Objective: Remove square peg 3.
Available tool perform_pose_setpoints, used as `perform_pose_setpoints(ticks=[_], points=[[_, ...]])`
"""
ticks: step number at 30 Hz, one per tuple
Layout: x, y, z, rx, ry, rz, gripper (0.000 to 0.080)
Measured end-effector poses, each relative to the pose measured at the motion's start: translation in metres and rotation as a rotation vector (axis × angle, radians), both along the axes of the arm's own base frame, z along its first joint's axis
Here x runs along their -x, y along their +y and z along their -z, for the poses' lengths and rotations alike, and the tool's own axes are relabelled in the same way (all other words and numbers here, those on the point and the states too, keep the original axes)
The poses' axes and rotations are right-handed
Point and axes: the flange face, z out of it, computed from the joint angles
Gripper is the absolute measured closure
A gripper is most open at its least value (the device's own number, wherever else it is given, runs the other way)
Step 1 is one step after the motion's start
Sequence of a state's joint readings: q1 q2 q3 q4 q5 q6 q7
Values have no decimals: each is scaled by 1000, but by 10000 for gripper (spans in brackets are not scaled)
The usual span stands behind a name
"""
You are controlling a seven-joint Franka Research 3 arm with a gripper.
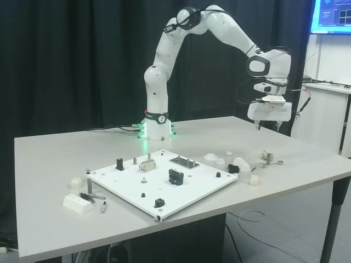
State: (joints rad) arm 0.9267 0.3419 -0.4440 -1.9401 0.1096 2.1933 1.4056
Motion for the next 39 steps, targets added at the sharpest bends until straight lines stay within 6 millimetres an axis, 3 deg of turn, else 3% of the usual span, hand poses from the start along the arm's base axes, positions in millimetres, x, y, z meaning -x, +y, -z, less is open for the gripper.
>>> perform_pose_setpoints(ticks=[24, 32, 39], points=[[-9, -15, -9, 48, 15, -87, 3], [-20, -40, -13, 74, 18, -79, 3], [-32, -74, -16, 99, 35, -104, 3]])
